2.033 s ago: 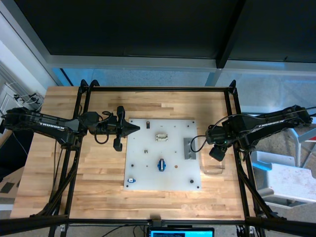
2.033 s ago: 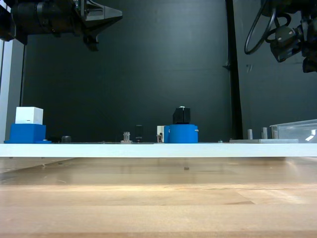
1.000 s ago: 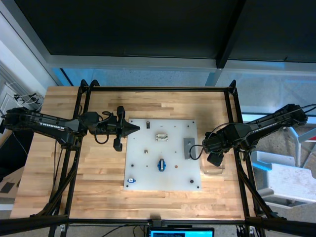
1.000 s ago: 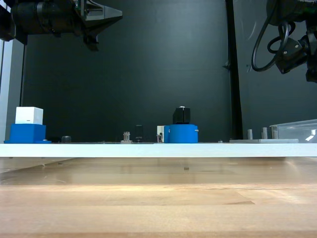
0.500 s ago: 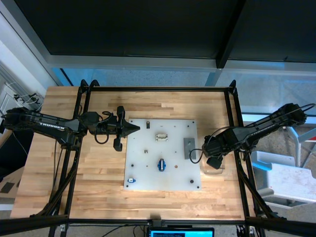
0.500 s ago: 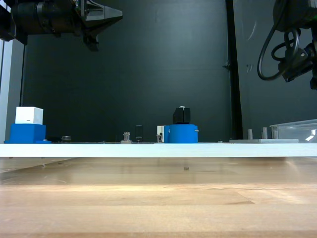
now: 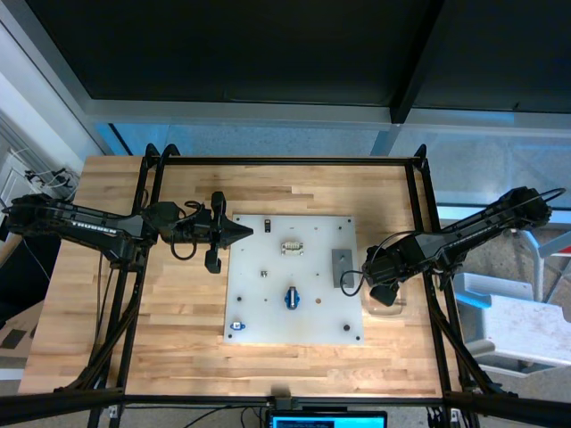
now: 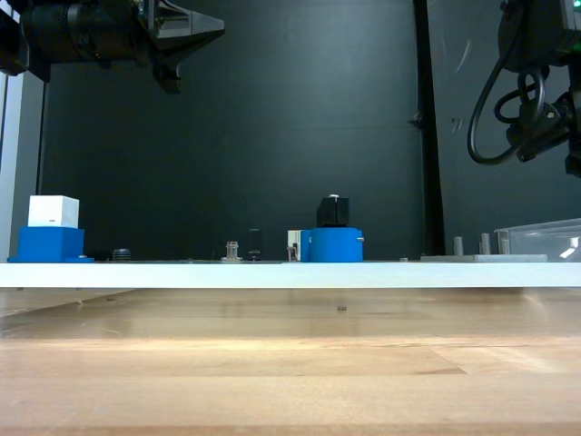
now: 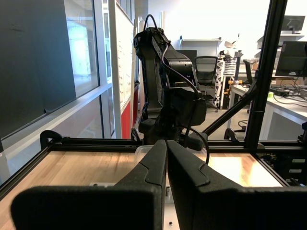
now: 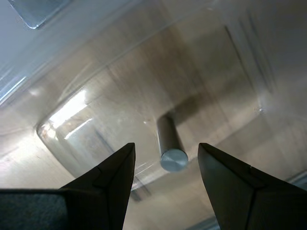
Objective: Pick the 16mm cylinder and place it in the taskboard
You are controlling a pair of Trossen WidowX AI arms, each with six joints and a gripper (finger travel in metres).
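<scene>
The left arm reached in from the left edge of the surface, stretched out nearly level and held high above it. Its wrist was straight, and the left hand pointed inward toward the middle, its two fingers pressed flat against each other with no gap between them. The right arm came in from the right edge, sloping downward from a raised elbow, with the wrist bent so that the right hand pointed steeply down near the right side of the surface. Its fingers stood well apart, gripping nothing, their tips level with each other.
</scene>
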